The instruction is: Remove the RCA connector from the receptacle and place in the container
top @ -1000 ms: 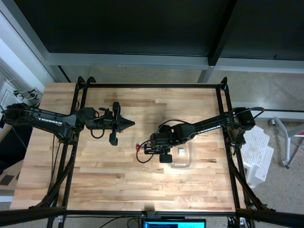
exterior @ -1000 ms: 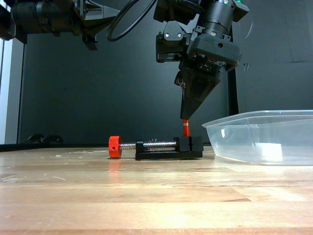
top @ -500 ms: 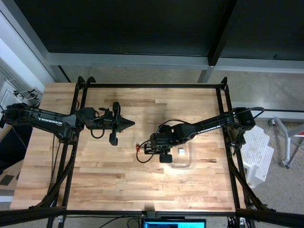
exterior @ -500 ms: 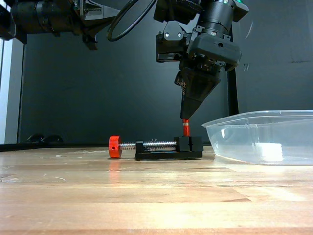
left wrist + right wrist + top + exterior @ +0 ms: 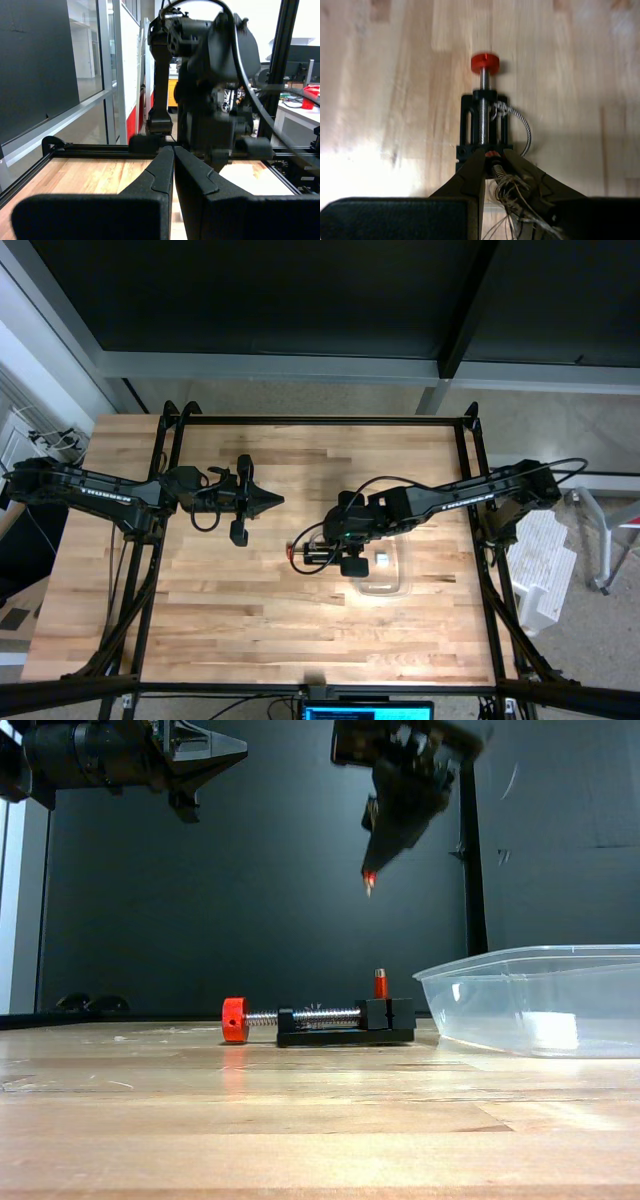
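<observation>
**Plug free of the receptacle, lifted clear**

Change since half a second ago: the right gripper [image 5: 376, 863] was down on the receptacle [image 5: 345, 1020], its tip on the red post. It now hangs well above the fixture with open air between them. A small reddish tip shows at the very end of its fingers. A short red stub [image 5: 380, 983] stays upright in the black block. I read it as the socket half left behind, though I cannot be sure from here.

Meaning for the task: extraction looks done. What remains is the carry across to the container [image 5: 530, 1005], which sits on the desk [image 5: 300, 1120] just beside the fixture's stub end, and then the release. The receptacle lies flat in the same spot, so the pull does not seem to have dragged it.

The RCA connector [image 5: 497, 171], seen from the right wrist camera, is pinched between the two fingers. It is thin and dark, red at the nose, with a coiled spring-like collar behind. Loose frayed wires [image 5: 512, 200] trail back from it and could snag on the container rim. It is held directly over the block; the silvery loop [image 5: 518, 125] and red knob [image 5: 485, 62] lie beyond.

Left gripper [image 5: 174, 165]: fingers pressed together and holding nothing, parked high over the desk, well apart from the work.
</observation>
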